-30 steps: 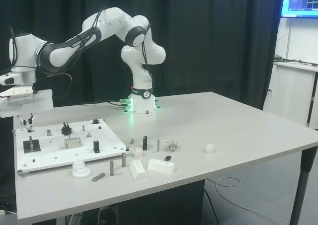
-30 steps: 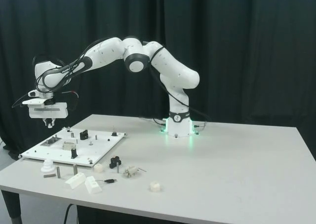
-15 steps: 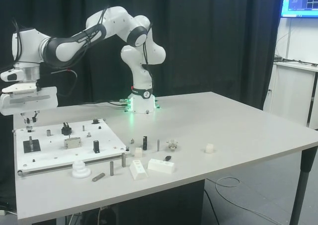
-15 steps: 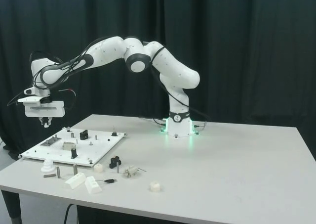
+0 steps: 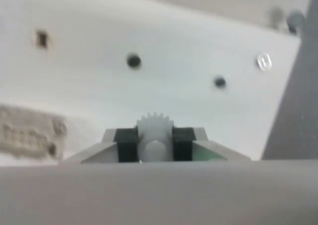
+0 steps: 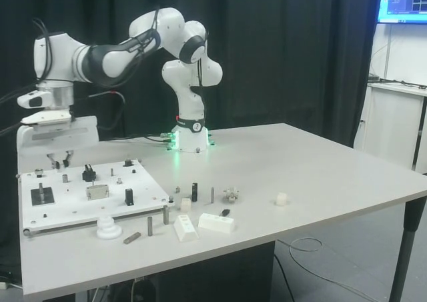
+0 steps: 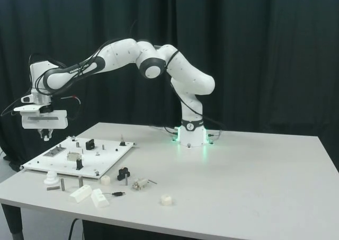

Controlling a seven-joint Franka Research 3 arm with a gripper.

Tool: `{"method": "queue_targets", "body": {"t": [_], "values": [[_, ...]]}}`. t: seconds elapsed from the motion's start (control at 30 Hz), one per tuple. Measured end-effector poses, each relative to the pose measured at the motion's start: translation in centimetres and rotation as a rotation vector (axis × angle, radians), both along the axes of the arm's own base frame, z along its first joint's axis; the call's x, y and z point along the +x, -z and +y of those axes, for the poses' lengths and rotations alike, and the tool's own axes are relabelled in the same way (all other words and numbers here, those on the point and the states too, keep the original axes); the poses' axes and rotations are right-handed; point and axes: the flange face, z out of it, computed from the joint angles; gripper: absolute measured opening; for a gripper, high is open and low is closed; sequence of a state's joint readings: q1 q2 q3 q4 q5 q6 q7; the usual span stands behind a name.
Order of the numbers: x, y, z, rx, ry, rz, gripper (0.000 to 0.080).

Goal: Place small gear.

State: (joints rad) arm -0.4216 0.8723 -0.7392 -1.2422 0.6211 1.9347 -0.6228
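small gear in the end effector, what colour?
White. The small gear shows best in the wrist view, clamped between the black pads of the end effector.

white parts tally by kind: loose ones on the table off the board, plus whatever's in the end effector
stepped round part: 1
long blocks: 2
small blocks: 2
small gear, held: 1
Total: 6
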Motion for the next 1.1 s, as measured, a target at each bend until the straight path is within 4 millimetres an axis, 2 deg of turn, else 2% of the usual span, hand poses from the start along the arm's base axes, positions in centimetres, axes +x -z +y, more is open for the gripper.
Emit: {"method": "queue_targets", "body": {"t": [0.5, 0.77, 1.1], "values": [[7.1, 1.8, 4.7, -0.011, -0.016, 0.015, 0.014], [10.0, 2.9, 6.8, -0.018, -0.051, 0.021, 0.014], [12.7, 5.3, 9.9, 0.017, -0.106, 0.024, 0.014]]}}
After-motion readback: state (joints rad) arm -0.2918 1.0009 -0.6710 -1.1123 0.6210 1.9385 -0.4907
